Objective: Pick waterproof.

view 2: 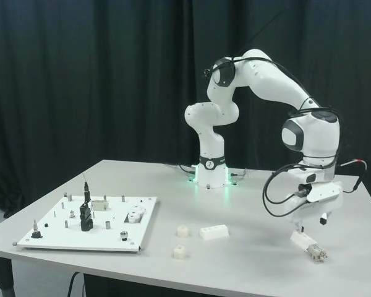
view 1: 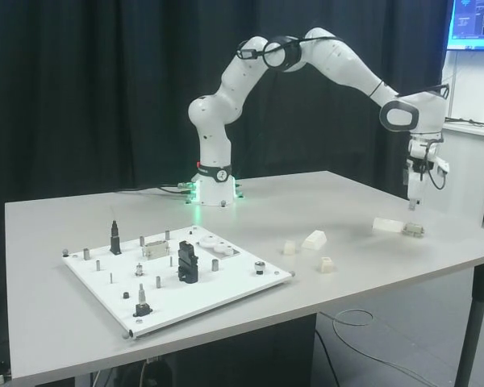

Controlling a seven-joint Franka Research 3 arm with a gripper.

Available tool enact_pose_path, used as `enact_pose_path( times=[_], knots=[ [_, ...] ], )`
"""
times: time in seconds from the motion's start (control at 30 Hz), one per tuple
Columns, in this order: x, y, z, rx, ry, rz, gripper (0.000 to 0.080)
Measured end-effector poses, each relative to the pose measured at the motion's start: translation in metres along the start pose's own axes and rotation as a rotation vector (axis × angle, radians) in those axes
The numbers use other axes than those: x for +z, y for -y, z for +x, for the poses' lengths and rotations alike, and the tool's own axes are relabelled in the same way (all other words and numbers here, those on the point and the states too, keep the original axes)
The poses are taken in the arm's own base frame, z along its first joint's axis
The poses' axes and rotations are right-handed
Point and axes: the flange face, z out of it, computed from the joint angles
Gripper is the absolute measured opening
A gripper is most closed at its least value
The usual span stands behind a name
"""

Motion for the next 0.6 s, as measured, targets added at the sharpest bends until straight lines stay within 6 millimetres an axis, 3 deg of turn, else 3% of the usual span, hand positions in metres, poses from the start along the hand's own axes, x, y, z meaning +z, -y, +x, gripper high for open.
enact_pose_path(
  times=[0.6],
  knots=[
    [0.035,0.011,-0.001,-0.003,-0.031,0.0,0.08]
  ],
)
